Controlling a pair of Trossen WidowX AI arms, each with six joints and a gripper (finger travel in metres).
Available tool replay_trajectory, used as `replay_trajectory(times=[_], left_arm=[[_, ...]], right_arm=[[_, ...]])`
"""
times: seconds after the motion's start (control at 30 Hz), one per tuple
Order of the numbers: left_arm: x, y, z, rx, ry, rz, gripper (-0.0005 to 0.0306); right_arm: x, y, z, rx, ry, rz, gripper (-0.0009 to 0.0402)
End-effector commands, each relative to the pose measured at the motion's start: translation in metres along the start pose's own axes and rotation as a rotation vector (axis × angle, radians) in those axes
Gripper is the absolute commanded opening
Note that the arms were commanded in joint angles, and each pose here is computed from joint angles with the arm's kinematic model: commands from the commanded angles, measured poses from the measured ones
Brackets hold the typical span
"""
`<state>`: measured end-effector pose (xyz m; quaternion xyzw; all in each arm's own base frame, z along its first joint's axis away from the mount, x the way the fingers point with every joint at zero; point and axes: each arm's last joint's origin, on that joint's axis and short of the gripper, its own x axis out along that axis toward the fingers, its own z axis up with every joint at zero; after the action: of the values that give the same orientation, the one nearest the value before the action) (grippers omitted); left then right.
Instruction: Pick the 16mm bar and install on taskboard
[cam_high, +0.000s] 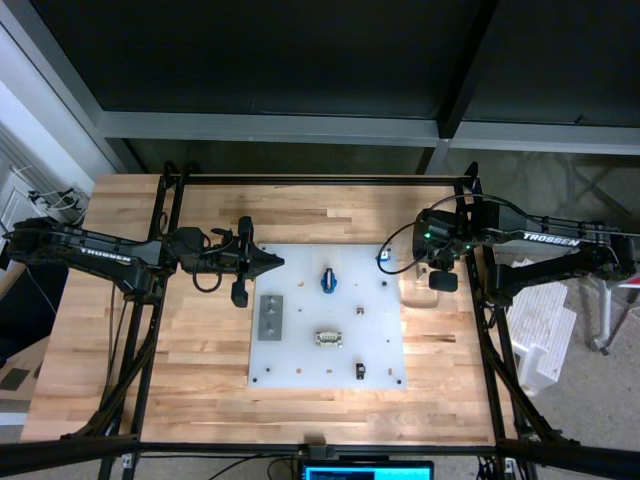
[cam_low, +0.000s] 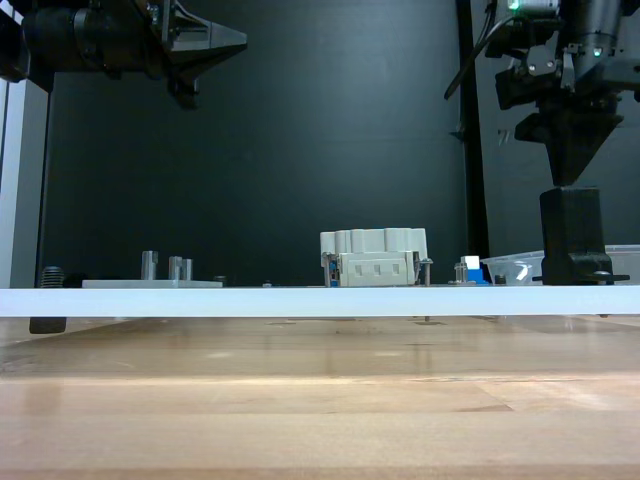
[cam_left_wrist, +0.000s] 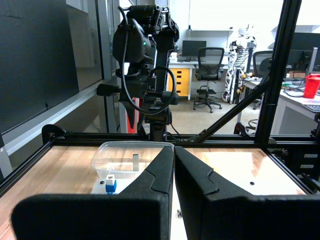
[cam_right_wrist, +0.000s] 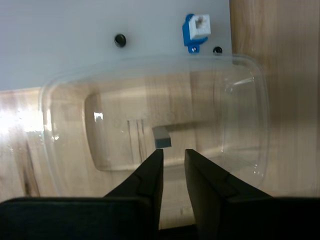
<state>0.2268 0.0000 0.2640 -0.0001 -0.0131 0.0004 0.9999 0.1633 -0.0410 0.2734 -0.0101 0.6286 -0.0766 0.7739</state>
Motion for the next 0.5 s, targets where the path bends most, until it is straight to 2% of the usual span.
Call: replay_trajectory(times=[0.03, 0.5], left_arm=[[0.0, 0.0, 0.0, 0.0, 0.0, 0.0, 0.0], [0.0, 0.0, 0.0, 0.0, 0.0, 0.0, 0.0]], right_arm=[[0.007, -0.001, -0.004, -0.025, 0.027, 0.005, 0.0085], [0.045, -0.002, -0.013, -0.034, 0.047, -0.004, 0.0161]])
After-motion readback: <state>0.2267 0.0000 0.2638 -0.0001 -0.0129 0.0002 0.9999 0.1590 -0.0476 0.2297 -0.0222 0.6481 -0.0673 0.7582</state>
